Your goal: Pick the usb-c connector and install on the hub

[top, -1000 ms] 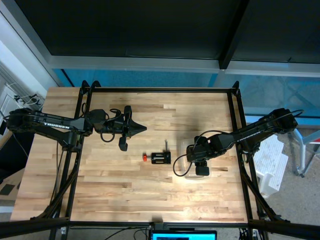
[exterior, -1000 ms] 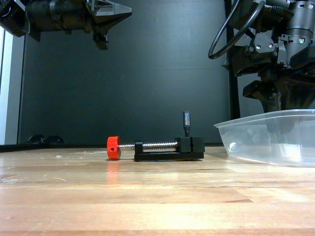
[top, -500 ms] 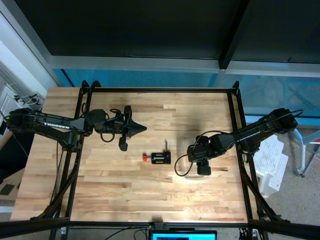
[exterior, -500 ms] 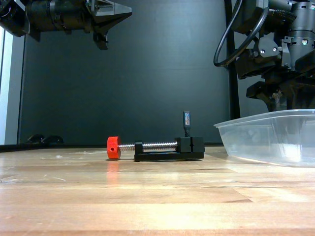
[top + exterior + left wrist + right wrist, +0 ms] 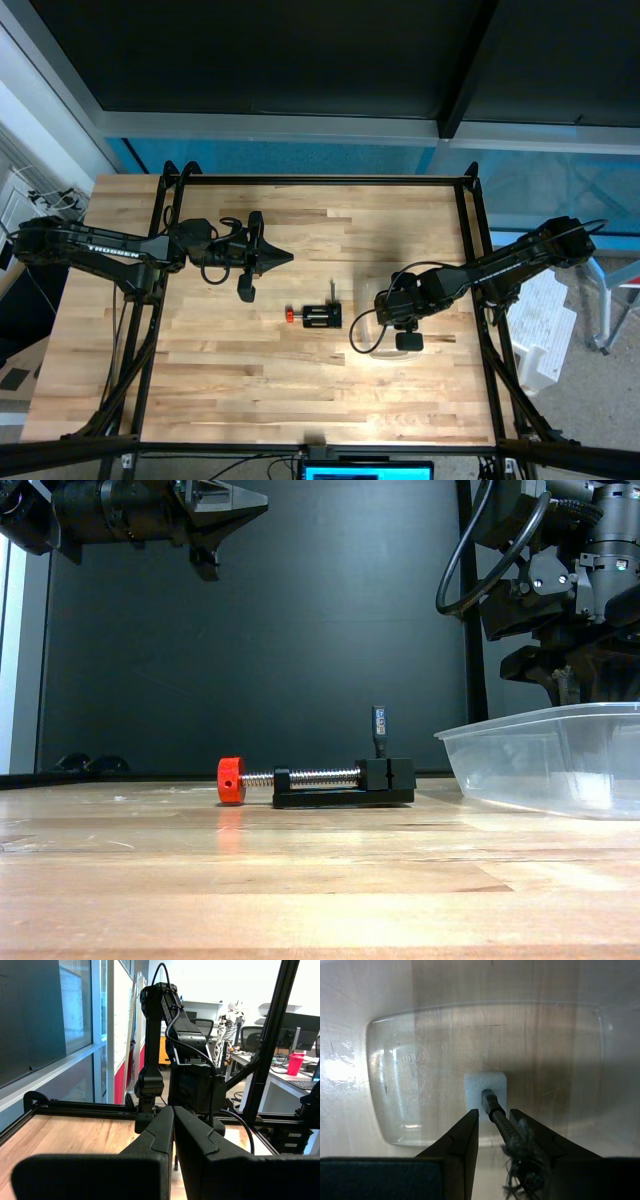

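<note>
My right gripper (image 5: 493, 1114) is shut on the usb-c connector (image 5: 490, 1100), a thin dark plug on a braided cable that points down from between the fingers. It hangs above a clear plastic bin (image 5: 395, 1085) holding a white foam block (image 5: 485, 1081). In the high view the right gripper (image 5: 396, 322) is over the bin (image 5: 372, 348), right of the hub. The hub (image 5: 379, 726) stands upright in a black clamp (image 5: 322, 316) with a red knob (image 5: 231, 780). My left gripper (image 5: 286, 257) is shut and empty, raised over the table's back left.
In the low view the bin (image 5: 540, 765) sits on the wooden table to the right of the clamp (image 5: 340, 783). A black frame (image 5: 320, 180) borders the table. The left gripper (image 5: 255, 498) hangs high above the surface.
The right gripper has risen out of the bin with the connector held. The left arm, clamp and hub have not moved.
</note>
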